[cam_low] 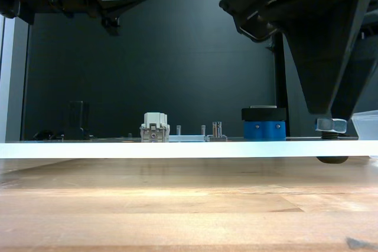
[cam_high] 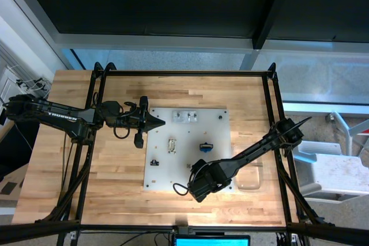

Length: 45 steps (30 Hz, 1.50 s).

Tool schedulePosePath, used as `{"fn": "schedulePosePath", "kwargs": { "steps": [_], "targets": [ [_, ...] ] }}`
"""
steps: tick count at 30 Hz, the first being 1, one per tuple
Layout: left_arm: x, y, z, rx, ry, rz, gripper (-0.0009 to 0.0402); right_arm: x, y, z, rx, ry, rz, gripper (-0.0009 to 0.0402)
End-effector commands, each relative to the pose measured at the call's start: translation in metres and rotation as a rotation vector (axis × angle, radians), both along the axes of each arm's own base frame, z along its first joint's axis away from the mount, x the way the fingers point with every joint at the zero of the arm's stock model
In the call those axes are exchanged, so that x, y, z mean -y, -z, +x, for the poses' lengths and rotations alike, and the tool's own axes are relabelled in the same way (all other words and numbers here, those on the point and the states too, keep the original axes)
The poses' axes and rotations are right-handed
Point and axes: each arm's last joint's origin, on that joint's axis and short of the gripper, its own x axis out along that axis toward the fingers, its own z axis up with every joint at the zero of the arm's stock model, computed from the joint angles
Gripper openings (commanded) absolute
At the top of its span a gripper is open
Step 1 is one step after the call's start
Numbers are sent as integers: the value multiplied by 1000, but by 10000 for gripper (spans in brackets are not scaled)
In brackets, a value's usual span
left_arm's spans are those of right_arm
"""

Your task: Unfasten the M12 fastener and place in the container

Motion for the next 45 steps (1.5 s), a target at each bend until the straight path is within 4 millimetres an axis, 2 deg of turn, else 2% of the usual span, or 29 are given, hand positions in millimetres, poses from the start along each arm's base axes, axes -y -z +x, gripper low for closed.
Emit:
{"fn": "schedulePosePath", "kwargs": {
  "steps": [1,22,27,37,45],
  "targets": [
    [0,0,0,0,0,0,0,1,2,0,2,14,0,236],
    [0,0,0,0,0,0,0,3,10,-2,-1,9,-3,199],
    [0,0,0,0,0,0,0,3,10,-1,1,7,-3,161],
    [0,0,0,0,0,0,0,3,10,-1,3,-8,-2,58],
    [0,0,0,0,0,0,0,3,10,-1,6,-70,-6,8]
  ]
}}
